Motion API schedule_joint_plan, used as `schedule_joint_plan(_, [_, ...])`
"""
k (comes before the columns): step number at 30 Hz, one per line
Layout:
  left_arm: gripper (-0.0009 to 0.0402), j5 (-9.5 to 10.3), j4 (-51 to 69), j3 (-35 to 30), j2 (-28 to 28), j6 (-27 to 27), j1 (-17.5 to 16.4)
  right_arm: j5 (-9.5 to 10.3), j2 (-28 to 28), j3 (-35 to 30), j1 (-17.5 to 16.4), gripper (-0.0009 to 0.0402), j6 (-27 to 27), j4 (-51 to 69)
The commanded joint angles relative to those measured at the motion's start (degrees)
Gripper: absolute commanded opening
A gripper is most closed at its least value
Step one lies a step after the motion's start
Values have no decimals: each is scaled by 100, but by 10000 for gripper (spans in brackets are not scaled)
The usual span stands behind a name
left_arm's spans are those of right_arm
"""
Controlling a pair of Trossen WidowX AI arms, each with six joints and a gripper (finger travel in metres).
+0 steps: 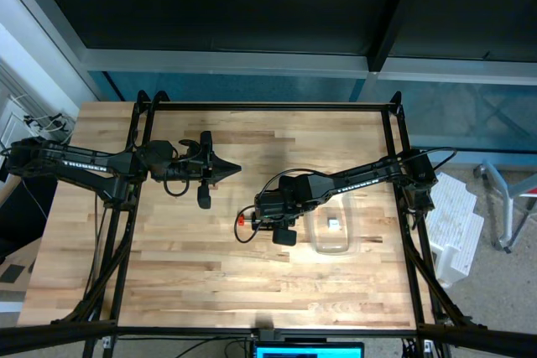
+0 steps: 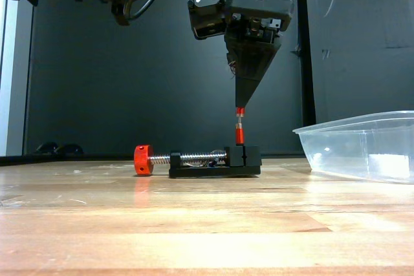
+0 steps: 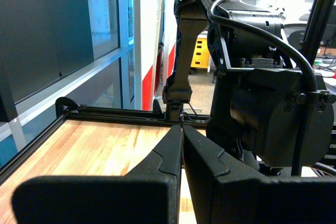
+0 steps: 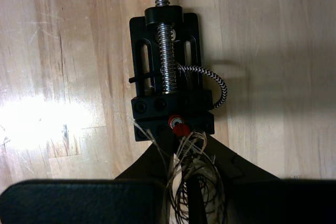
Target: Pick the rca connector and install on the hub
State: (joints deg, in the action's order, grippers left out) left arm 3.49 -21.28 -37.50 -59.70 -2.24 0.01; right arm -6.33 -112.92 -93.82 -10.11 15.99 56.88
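The hub (image 2: 217, 161) is a small black block lying on the wood, with a threaded screw and a red knob (image 2: 143, 159) at its left end. My right gripper (image 2: 240, 105) points straight down over the hub's right end, shut on the rca connector (image 2: 239, 121), a tiny red-and-silvery plug. The plug stands upright, its lower end touching the hub's top. In the right wrist view the connector (image 4: 182, 129) sits at the hub's (image 4: 164, 77) red socket, partly hidden by frayed wire strands. My left gripper (image 1: 235, 169) hangs shut over the table's left half, holding nothing.
A clear plastic tray (image 1: 331, 245) stands just right of the hub, with a small white square piece (image 1: 334, 224) in it. A black-and-white braided wire (image 4: 218, 85) loops from the hub's side. Black frame rails run along the table's edges.
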Motion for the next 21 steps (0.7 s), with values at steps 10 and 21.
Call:
schedule_joint_plan(10, [0,-2,-2,0,0,0,0,-2,-15,15,0,4,4,-13])
schedule_joint_plan(21, [0,-2,-2,0,0,0,0,33,-98,48,0,4,2,-68])
